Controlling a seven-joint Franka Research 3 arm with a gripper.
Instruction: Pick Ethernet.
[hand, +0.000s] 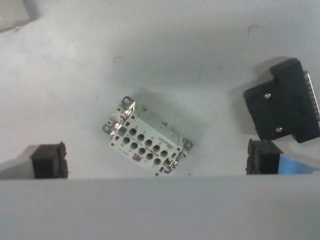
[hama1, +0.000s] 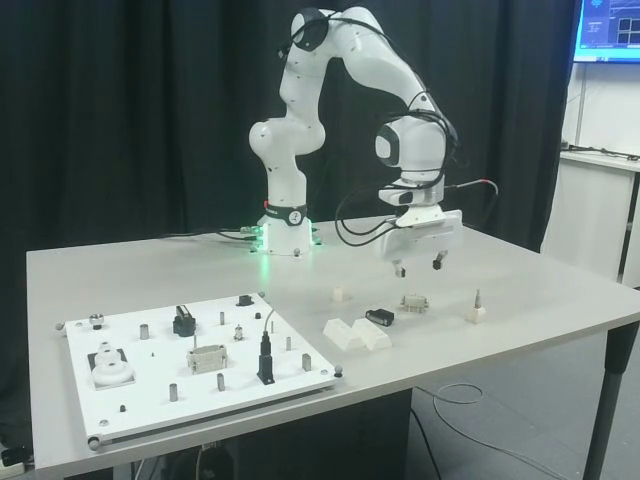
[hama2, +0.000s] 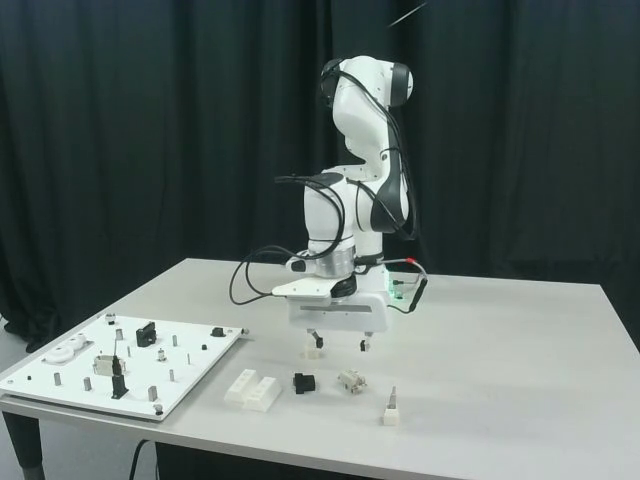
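- Hovering above the grey surface (hama1: 520, 290), the pincer (hama1: 417, 266) was seen with its two fingers spread wide apart and nothing held between them.
- Nothing had been picked: every loose part was lying on the surface.
- In the wrist view, a pale multi-pin connector (hand: 148, 137) was centred between the fingertips (hand: 49, 161), with a black connector (hand: 285, 102) just beside it.
- In the room views, these two parts (hama2: 349, 380) (hama2: 303, 382) were lying close together under the pincer, apart from the white board (hama1: 200, 365).
- Which item was the Ethernet part could not be told with certainty; the pale connector was judged the likely target.
- The descent, the closing of the fingers and the lift were all judged left to do.
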